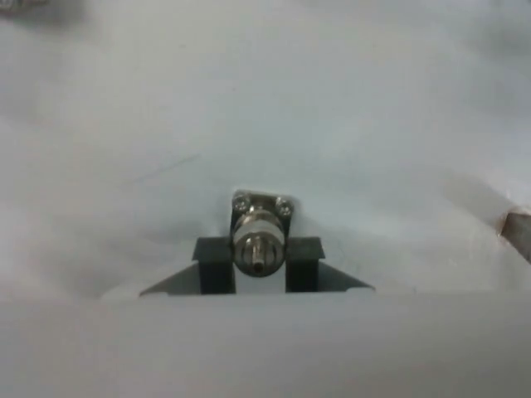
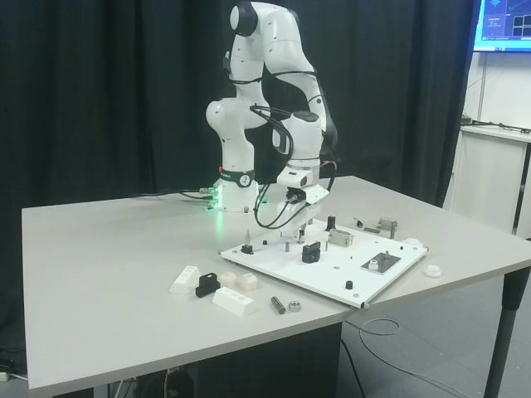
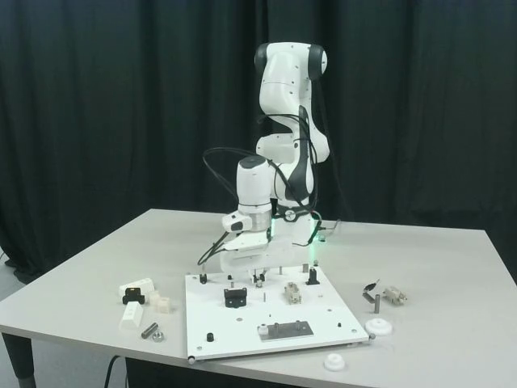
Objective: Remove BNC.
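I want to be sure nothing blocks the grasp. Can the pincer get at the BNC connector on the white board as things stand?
Probably yes. In the wrist view the BNC connector sits between the two black fingertips of the pincer, with nothing between them on the white board.

Arm folded low, wrist pointing straight down over the work area.

I see the white arm [image 2: 270,99] rising from its base, bending at the elbow and dropping back down, with the gripper [image 3: 258,279] held vertical close to the surface. In the wrist view, my two black fingers [image 1: 215,265] stand apart, closely flanking a gap.
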{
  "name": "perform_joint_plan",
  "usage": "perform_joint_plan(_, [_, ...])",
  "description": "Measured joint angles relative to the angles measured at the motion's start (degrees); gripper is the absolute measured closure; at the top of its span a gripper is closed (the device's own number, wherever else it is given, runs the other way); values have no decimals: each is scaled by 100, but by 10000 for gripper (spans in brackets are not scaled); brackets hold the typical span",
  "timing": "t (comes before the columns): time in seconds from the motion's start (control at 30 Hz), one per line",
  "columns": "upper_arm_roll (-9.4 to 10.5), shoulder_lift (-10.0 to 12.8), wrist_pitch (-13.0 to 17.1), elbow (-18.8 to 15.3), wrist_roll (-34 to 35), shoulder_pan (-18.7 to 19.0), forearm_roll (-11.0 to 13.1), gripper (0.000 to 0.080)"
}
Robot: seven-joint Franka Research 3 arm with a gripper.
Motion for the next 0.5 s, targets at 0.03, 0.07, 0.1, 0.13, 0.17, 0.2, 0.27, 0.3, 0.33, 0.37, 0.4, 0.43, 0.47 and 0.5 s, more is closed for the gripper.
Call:
perform_joint_plan(0.03, [0, 1, 3, 0, -59, 0, 10, 677])
perform_joint_plan(0.07, [-1, 2, 5, 0, -113, -1, 23, 677])
perform_joint_plan(0.1, [-1, 3, 8, 0, -172, -1, 33, 677])
perform_joint_plan(0.13, [-2, 4, 11, 0, -234, -1, 44, 677])
perform_joint_plan(0.17, [-2, 5, 13, 0, -295, -2, 60, 677])
perform_joint_plan(0.2, [-2, 6, 16, 0, -356, -2, 76, 677])
perform_joint_plan(0.27, [-4, 8, 23, -1, -536, -2, 121, 677])
perform_joint_plan(0.3, [-5, 9, 27, -1, -622, -2, 140, 677])
perform_joint_plan(0.33, [-6, 10, 30, -1, -716, -2, 156, 677])
perform_joint_plan(0.37, [-7, 11, 33, -1, -795, -2, 172, 677])
perform_joint_plan(0.4, [-7, 11, 35, -1, -870, -2, 187, 677])
perform_joint_plan(0.43, [-8, 12, 38, -1, -945, -2, 207, 677])
perform_joint_plan(0.47, [-8, 13, 40, -1, -1014, -2, 225, 677])
perform_joint_plan(0.5, [-9, 14, 42, -1, -1082, -2, 238, 677])
